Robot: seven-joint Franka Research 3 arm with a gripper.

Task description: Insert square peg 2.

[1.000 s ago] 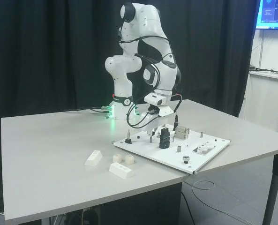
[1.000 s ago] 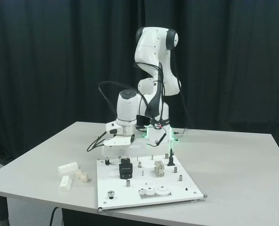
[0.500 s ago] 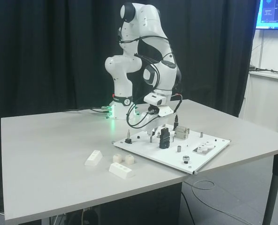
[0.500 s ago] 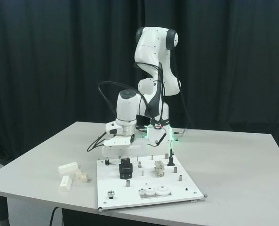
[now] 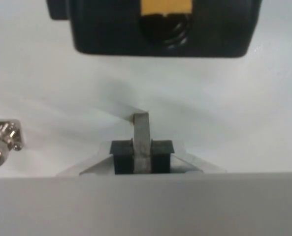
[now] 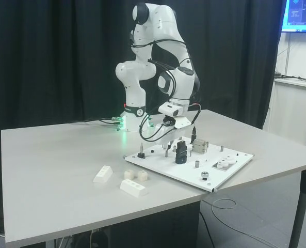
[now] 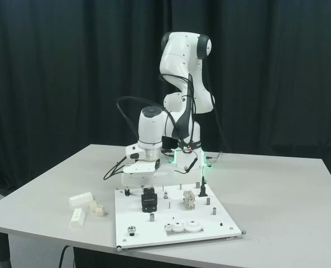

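Observation:
In the wrist view my gripper [image 5: 141,158] is shut on a thin grey square peg [image 5: 141,132], its black pads [image 5: 120,156] pressing both sides. The peg's tip stands just over the white board [image 5: 224,118], close to a large black block [image 5: 160,29]. From the first room view the gripper [image 6: 167,141] hangs low over the back part of the board [image 6: 163,168], behind the black block [image 6: 180,152]. The second room view shows the gripper [image 7: 144,180] above the board [image 7: 126,218] and just behind the black block [image 7: 149,200]. Whether the tip touches the board cannot be told.
A metal connector [image 5: 0,142] lies beside the peg. Small posts and white gears [image 6: 224,164] stand on the board. White blocks [image 6: 103,173] [image 6: 133,187] lie on the grey table [image 6: 49,155] beside the board. Black cables loop from the arm's wrist.

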